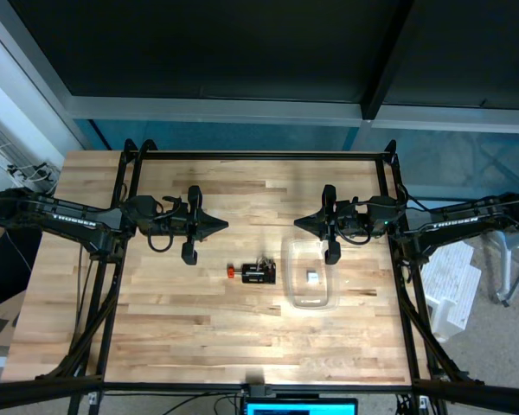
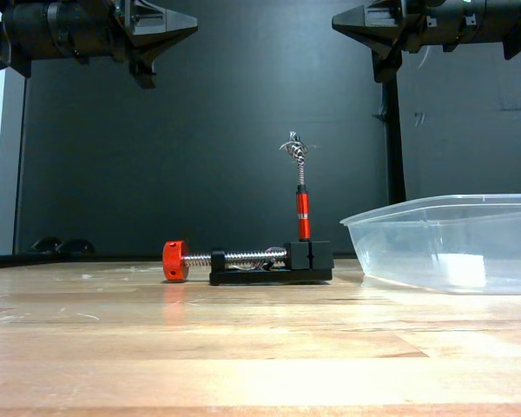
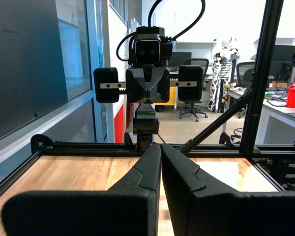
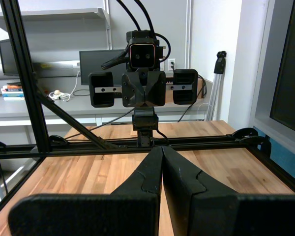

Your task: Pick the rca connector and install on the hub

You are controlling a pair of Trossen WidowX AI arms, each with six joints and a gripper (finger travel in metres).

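Observation:
The red connector stands upright on the black vise, with nothing holding it. Its braided cable rises from its top to a frayed end. In the high view the vise lies mid-table, its red knob pointing left. My left gripper hovers high over the table, up and left of the vise, shut and empty; the left wrist view shows its fingertips pressed together. My right gripper hangs behind the tray, likewise shut on nothing, fingertips closed.
A clear plastic tray sits right of the vise with a small white block inside. In the low view the tray stands close beside the vise. A black frame borders the table.

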